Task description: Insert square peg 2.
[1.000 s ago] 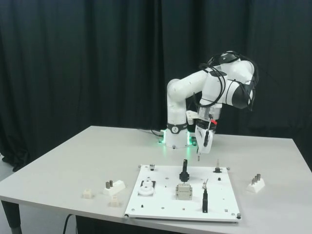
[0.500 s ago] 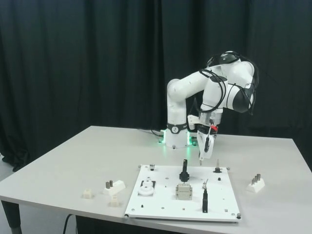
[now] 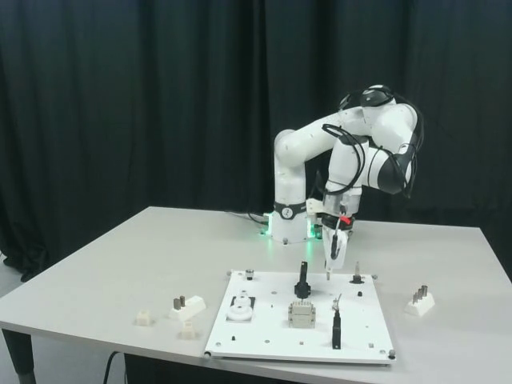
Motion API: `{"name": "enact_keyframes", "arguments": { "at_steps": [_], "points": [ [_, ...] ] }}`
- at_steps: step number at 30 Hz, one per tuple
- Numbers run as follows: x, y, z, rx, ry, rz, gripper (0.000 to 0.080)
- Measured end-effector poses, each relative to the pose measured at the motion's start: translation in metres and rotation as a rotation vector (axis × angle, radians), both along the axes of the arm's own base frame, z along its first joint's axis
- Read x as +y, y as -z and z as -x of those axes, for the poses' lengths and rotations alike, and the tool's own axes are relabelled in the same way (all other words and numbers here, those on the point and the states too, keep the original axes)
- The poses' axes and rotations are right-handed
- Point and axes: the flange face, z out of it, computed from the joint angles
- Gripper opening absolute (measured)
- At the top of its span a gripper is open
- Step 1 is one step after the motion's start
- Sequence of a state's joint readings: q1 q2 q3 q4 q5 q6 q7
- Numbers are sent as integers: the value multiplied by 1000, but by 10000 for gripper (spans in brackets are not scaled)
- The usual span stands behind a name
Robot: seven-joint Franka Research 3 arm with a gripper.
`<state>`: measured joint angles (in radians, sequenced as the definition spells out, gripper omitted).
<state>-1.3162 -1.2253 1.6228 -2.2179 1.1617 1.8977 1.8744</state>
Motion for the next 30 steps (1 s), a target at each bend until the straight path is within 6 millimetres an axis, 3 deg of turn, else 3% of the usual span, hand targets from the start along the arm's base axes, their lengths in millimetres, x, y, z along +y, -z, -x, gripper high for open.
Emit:
{"name": "enact_keyframes", "arguments": {
  "at_steps": [30],
  "points": [
    [17, 39, 10, 3, -6, 36, 76]
  ]
}}
